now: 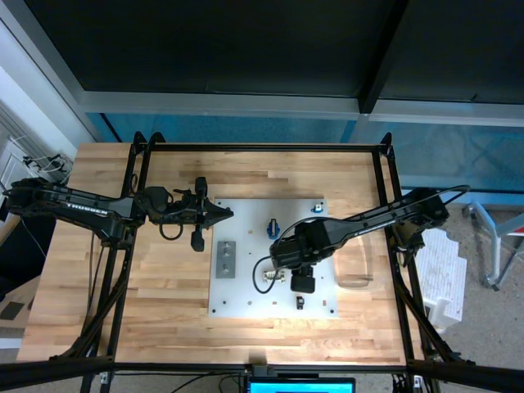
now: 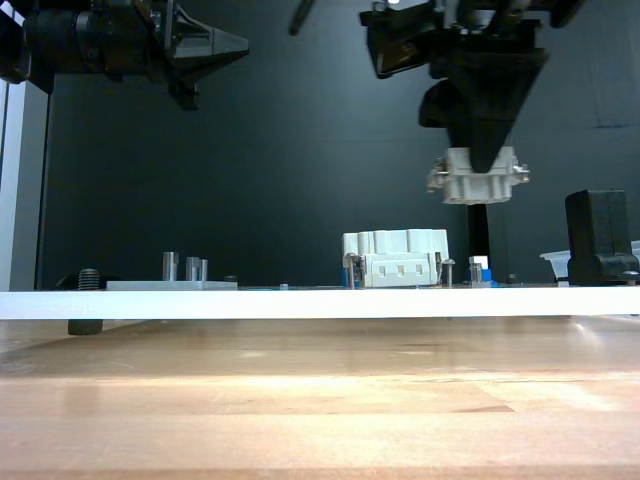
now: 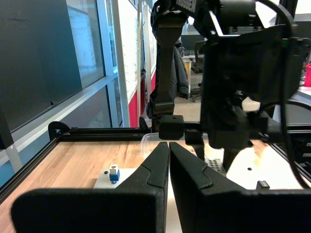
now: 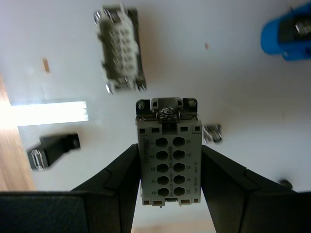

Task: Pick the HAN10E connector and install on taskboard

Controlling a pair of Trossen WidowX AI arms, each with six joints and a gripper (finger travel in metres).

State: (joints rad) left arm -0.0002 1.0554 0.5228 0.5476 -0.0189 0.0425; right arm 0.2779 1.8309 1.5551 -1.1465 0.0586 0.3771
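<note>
The right hand (image 4: pixel 168 167) has its 2 fingers clamped on the sides of the HAN10E connector (image 4: pixel 168 145), whose 10 pin holes face the wrist camera. The connector hangs clear above the taskboard (image 4: pixel 233 87), near a beige block (image 4: pixel 120 48) mounted on it. A blue part (image 4: pixel 286 36) sits further off. The left hand (image 1: pixel 225 214), fingers pressed together and empty, hovers high at the taskboard's left edge, over the tabletop (image 1: pixel 98 311).
</note>
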